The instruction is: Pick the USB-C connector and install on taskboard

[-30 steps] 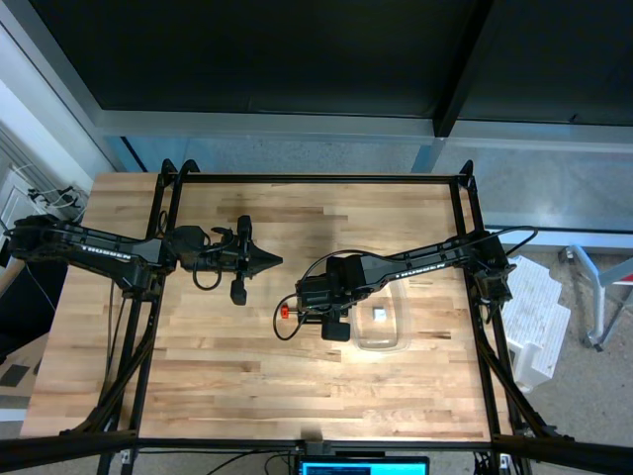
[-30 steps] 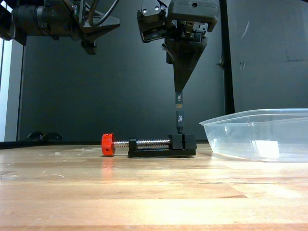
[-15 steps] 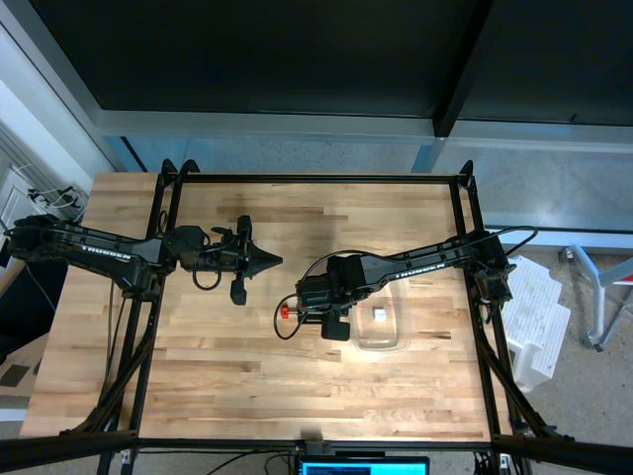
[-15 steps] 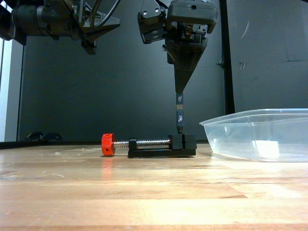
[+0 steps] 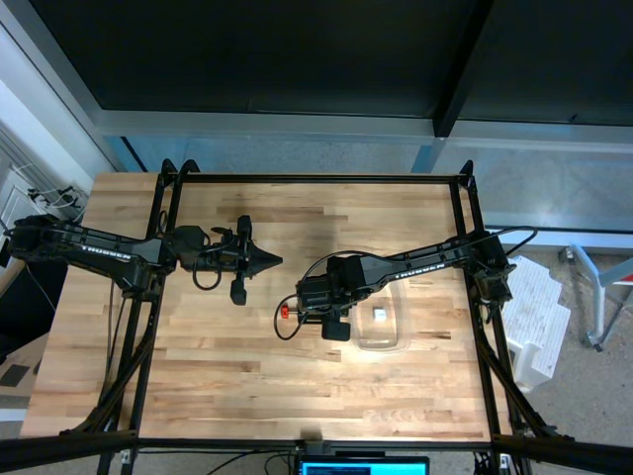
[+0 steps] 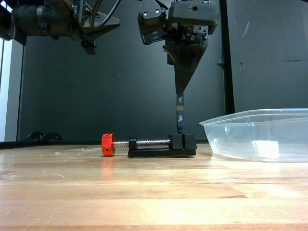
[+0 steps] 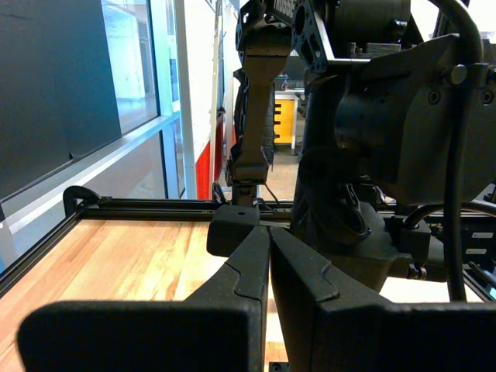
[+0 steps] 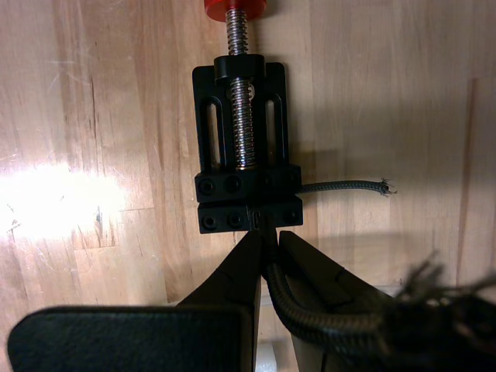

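The taskboard [image 6: 161, 144] is a small black block with an orange-red knob [image 6: 108, 144] and a thin upright part [image 6: 179, 126]. My right gripper [image 6: 179, 94] hangs straight above that part, shut on the USB-C connector [image 6: 179, 103]. The connector's lower end meets the top of the upright part. In the right wrist view the fingers [image 8: 242, 256] pinch the connector [image 8: 264, 230] at the slot of the taskboard [image 8: 246, 159], with a braided cable trailing back. From above, the right gripper [image 5: 332, 319] covers most of the taskboard [image 5: 285, 311]. My left gripper [image 5: 269, 261] is parked shut, high and to the left.
A clear plastic tray [image 6: 260, 134] stands just right of the taskboard, and a small white square piece [image 5: 379, 314] lies in it. A frayed cable end [image 8: 349, 187] sticks out beside the block. A black frame rail [image 5: 316, 179] borders the table.
The right gripper has come down slightly with the connector. The gap between the connector and the upright part has closed. The left arm has not moved.
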`<state>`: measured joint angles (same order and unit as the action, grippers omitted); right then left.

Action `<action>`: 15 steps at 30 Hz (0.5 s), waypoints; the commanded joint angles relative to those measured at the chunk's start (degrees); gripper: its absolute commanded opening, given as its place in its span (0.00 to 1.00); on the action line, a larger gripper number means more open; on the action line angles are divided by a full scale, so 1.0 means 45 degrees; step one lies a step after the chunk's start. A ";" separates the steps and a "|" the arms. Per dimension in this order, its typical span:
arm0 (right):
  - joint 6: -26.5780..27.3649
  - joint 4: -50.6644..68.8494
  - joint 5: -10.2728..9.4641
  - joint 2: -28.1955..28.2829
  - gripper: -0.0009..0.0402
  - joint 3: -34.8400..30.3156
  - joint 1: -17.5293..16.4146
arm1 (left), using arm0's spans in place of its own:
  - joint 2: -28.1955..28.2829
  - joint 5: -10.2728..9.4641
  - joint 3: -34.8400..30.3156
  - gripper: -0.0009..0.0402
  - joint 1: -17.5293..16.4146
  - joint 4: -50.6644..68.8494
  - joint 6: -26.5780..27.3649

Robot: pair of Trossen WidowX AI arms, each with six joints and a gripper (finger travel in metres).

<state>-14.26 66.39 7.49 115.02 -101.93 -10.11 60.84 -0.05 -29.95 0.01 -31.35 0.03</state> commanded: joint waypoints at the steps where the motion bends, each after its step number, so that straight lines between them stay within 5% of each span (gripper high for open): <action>1: 0.0005 -0.0068 -0.0044 -0.0005 0.02 0.0049 0.0000 | 0.0005 0.0005 0.0000 0.02 0.0000 -0.0005 0.0000; 15: 0.0112 -0.0151 -0.0126 -0.0005 0.02 0.0053 0.0000 | 0.0005 0.0005 0.0000 0.02 0.0000 -0.0005 0.0000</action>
<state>-13.80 65.71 6.85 115.02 -101.69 -10.09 60.86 -0.05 -29.93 0.01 -31.35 0.03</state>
